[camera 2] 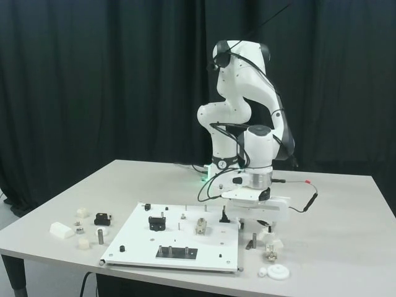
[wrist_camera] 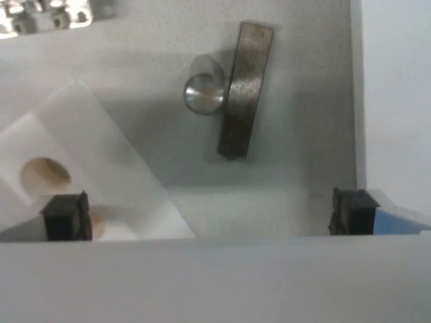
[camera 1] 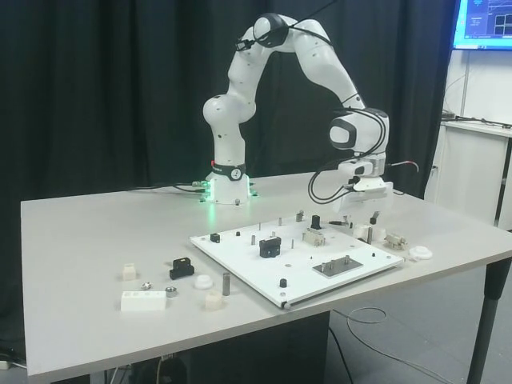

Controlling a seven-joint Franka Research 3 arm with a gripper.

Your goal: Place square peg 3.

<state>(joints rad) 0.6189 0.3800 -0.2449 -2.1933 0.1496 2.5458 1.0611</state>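
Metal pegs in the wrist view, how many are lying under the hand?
2: a square peg lying flat on the grey table, and a round peg touching its side. Others may be hidden outside this view.

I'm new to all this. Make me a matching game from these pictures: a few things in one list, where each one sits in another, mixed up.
Things:
1. square peg
2. white gear
3. white block
4. gripper

Places:
A. near the table's front edge, away from the arm
B. hovering open above the peg
C. lying on the table beside a round peg
D. on the table, just off the white board's corner

Pairs: 1-C, 2-D, 3-A, 4-B
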